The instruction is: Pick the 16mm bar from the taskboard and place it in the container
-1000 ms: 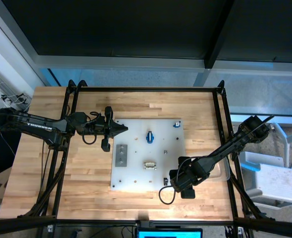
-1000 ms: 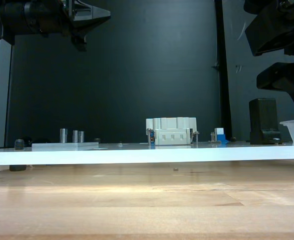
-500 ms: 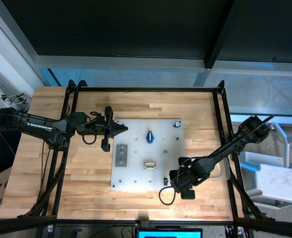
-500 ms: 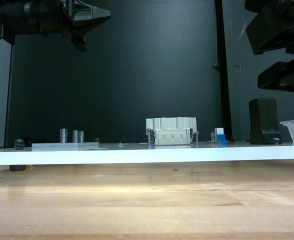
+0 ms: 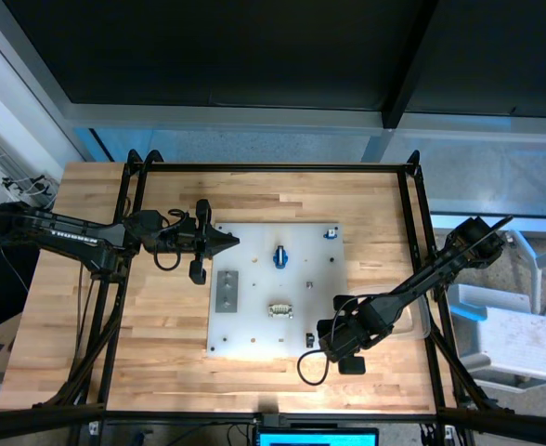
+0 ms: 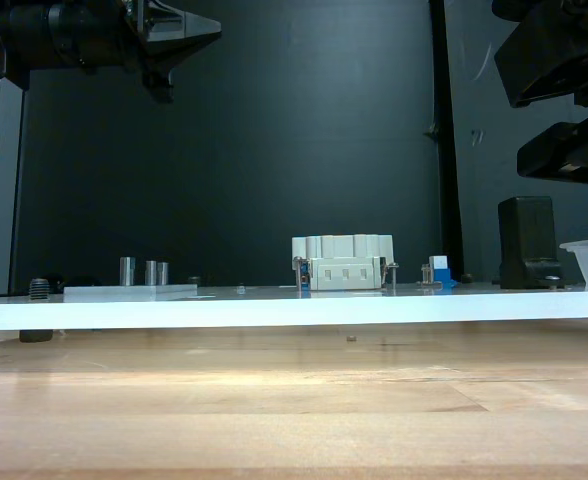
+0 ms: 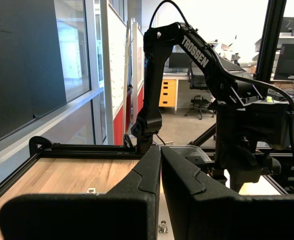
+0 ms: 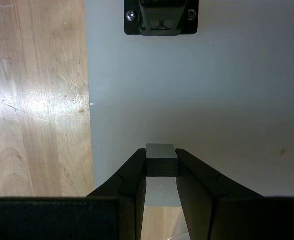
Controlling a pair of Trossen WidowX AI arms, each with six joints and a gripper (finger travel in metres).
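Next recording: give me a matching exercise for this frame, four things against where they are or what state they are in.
Things:
1. left gripper
2. right gripper
3. container
4. blue knob

Places or states:
A. on the table, right of the taskboard
B. fingers shut on nothing, raised over the taskboard's far left corner
C. standing on the taskboard's far half
D. fingers shut on the 16mm bar, above the taskboard's near right part

Pairs: 1-B, 2-D, 3-A, 4-C
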